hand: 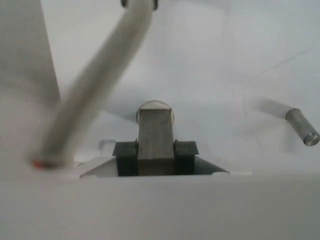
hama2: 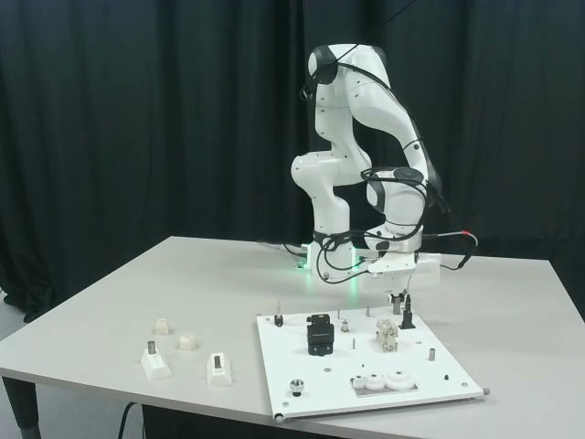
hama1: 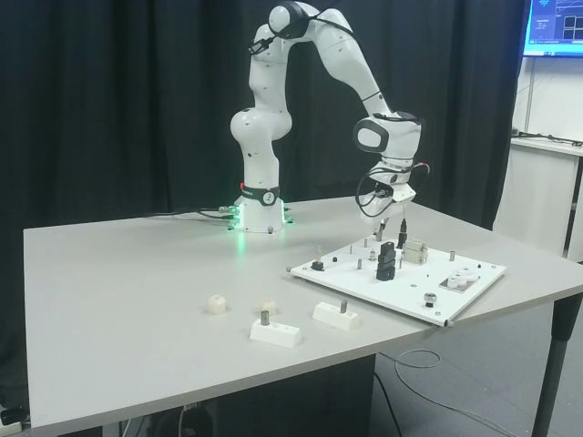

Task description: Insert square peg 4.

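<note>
In the wrist view my gripper (hand: pixel 156 151) is shut on a grey square peg (hand: pixel 155 131), which points straight down between the two black finger pads (hand: pixel 125 150). Its lower end hangs just over the white board (hand: pixel 225 70); I cannot tell whether it touches. In the first room view the gripper (hama1: pixel 402 224) hovers over the far side of the board (hama1: pixel 478 289), beside a small white block (hama1: pixel 416 251). The second room view shows the gripper (hama2: pixel 403 317) with the dark peg (hama2: pixel 408 320) above the board's (hama2: pixel 274 370) back right part.
A black block (hama2: pixel 319 335), several thin upright pins (hama2: pixel 354 344) and two white gears (hama2: pixel 384 384) sit on the board. A round metal pin (hand: pixel 303 127) stands close by. White blocks (hama1: pixel 275 332) (hama1: pixel 336 315) and two small cubes (hama1: pixel 216 304) lie on the table. A white cable (hand: pixel 100 85) crosses the wrist view.
</note>
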